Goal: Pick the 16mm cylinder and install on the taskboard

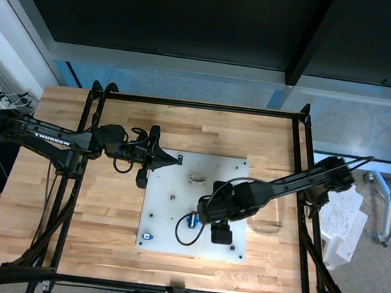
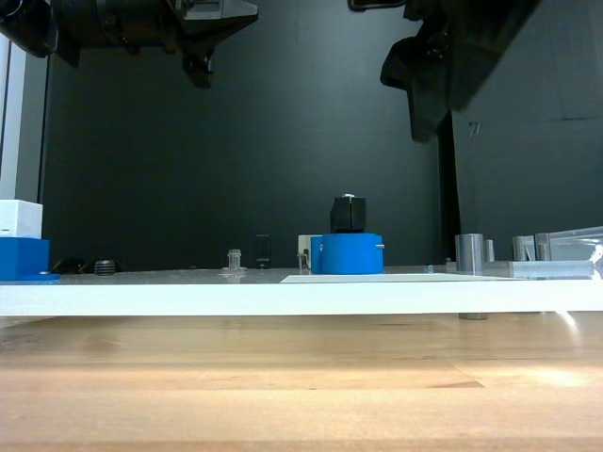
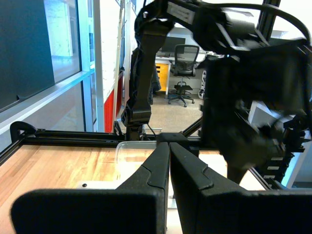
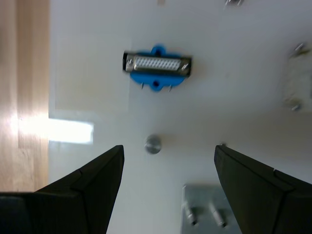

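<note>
Right gripper (image 4: 168, 148) gapes over taskboard's (image 4: 87, 73) 16mm cylinder (image 4: 153, 144); left gripper (image 3: 169, 151) hovers closed.

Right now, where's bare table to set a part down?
Bare wood on the table on the left arm's side of the taskboard; also the strip beyond the board's far edge. Crowded: the board's near half, where the open right tool hangs over the 16mm cylinder by the blue connector. The shut left tool hovers over the board's far-left corner.
</note>
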### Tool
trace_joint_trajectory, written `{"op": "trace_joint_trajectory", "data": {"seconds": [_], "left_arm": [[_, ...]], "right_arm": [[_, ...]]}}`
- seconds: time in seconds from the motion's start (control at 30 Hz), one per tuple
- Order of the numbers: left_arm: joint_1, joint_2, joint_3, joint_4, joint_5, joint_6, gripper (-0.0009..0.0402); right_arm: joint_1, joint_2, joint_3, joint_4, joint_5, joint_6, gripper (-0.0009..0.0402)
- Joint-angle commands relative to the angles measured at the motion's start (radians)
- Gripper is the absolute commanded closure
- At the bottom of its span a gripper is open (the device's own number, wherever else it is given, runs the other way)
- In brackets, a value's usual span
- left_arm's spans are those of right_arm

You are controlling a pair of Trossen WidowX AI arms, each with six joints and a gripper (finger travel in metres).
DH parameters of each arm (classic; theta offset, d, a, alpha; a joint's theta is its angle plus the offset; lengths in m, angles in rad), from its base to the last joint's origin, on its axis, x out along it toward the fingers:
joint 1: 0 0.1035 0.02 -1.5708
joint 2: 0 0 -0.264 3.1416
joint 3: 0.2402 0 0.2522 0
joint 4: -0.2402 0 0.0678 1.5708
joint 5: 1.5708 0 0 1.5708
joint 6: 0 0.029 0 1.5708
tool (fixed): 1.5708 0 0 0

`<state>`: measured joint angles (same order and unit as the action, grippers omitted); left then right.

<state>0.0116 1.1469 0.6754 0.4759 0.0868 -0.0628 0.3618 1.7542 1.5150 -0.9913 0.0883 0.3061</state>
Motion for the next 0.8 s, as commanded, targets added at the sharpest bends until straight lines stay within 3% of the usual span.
{"op": "trace_joint_trajectory", "data": {"seconds": [0.03, 0.33, 0.57, 0.8], "left_arm": [[0.000, 0.000, 0.000, 0.000, 0.000, 0.000, 0.0393], [0.000, 0.000, 0.000, 0.000, 0.000, 0.000, 0.0393], [0.000, 0.000, 0.000, 0.000, 0.000, 0.000, 0.0393], [0.000, 0.000, 0.000, 0.000, 0.000, 0.000, 0.0393]], "right_arm": [[-0.024, -0.108, -0.101, 0.124, 0.024, -0.040, 0.0135], [-0.111, -0.372, -0.338, 0.505, 0.085, -0.187, 0.0144], [-0.161, -0.523, -0.487, 0.756, 0.084, -0.237, 0.0189], [-0.206, -0.607, -0.586, 0.921, 0.064, -0.284, 0.0247]]}}
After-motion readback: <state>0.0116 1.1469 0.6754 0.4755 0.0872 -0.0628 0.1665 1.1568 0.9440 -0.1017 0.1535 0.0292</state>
